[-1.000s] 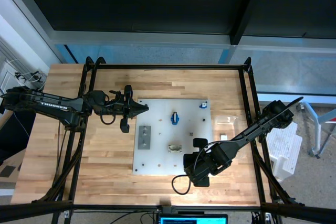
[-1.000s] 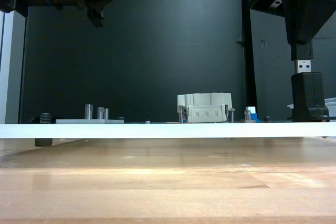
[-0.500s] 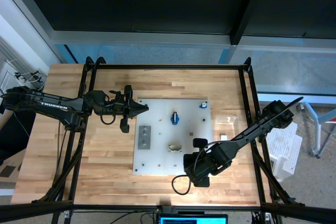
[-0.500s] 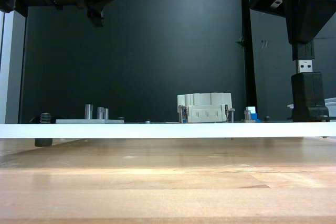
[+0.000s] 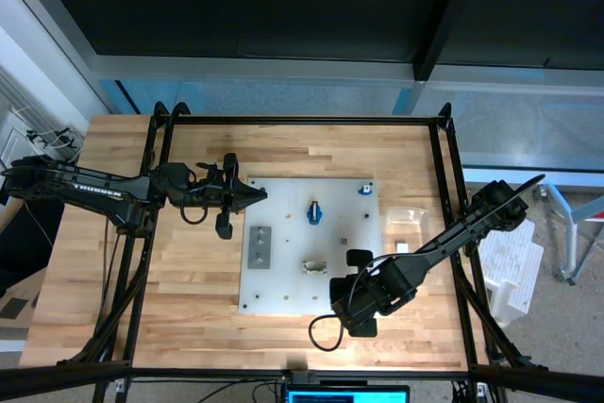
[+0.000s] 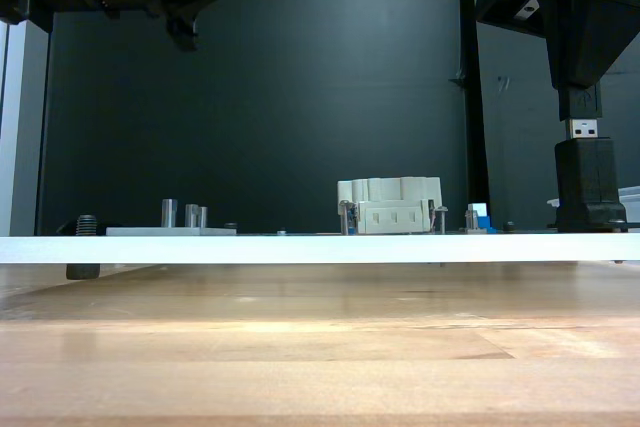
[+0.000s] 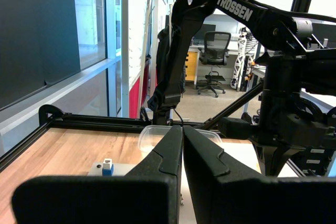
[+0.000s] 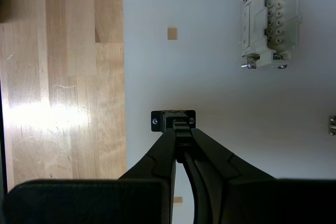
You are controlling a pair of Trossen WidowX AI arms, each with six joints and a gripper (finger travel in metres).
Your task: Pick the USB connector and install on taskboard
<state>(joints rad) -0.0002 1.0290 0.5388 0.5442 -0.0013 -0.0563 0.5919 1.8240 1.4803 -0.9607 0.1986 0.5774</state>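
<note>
The USB connector (image 6: 581, 127) hangs upright with its metal tip at the mouth of a black socket (image 6: 590, 187) on the white taskboard (image 5: 283, 285). My right gripper (image 6: 578, 82) is shut on its black body from above. In the right wrist view, the fingers (image 8: 163, 153) close on the USB connector (image 8: 181, 136) directly over the socket (image 8: 159, 120), near the board's wood-side edge. In the high view, the right gripper (image 5: 357, 311) is over the board's near right corner. My left gripper (image 5: 260, 195) is shut and empty, held high over the board's far left edge.
A white multi-pin connector (image 5: 313, 267) stands mid-board close to the socket. A grey metal plate (image 5: 259, 245) lies on the board's left side, and a blue part (image 5: 313, 211) further back. A clear plastic tray (image 5: 406, 217) sits right of the board. Black frame rails (image 5: 444, 195) surround the table.
The right gripper has lowered the USB connector slightly, so less of its metal tip shows above the socket. The left arm has not moved.
</note>
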